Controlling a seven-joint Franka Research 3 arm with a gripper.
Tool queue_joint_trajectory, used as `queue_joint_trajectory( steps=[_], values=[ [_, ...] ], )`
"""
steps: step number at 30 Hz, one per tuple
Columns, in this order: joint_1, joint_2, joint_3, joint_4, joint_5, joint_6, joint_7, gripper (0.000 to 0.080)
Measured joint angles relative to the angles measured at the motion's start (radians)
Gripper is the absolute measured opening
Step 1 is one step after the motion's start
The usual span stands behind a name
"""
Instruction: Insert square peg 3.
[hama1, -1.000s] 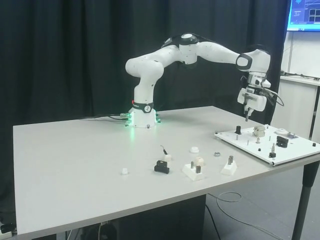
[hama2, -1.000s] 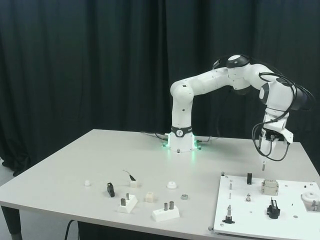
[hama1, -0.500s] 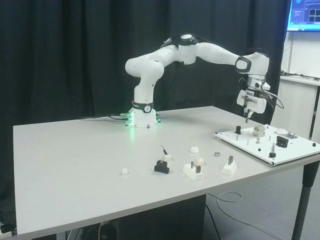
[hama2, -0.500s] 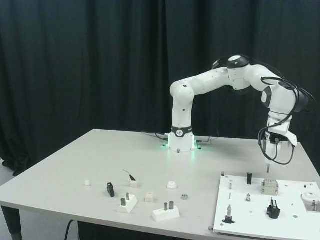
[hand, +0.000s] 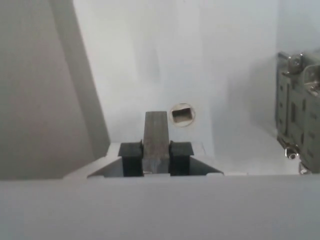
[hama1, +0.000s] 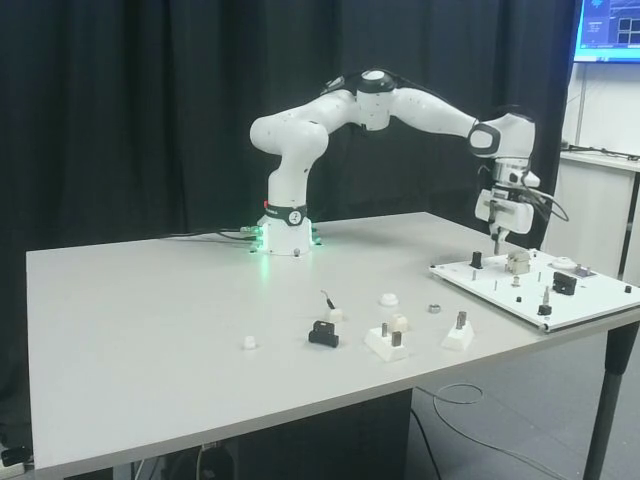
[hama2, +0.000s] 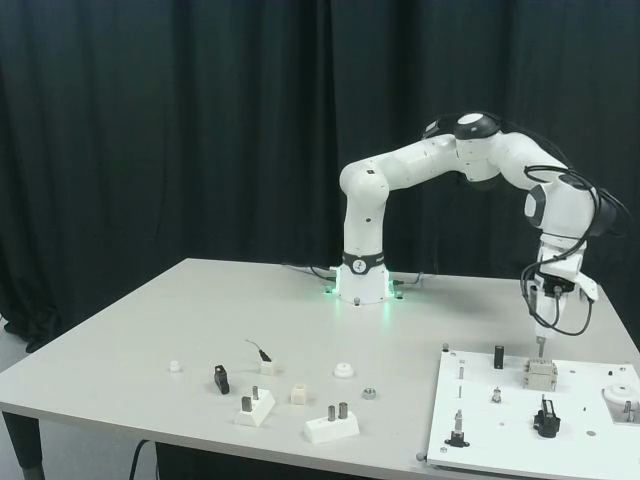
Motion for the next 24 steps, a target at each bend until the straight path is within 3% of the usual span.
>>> queue_joint_trajectory(
  steps=[5,24],
  values=[
    [-0.003,0.000,0.006,-0.013,0.010,0.023,0.011,0.0111],
    [-0.035,0.000,0.024,-0.016,0.037,0.023,-0.043,0.0111]
  ],
)
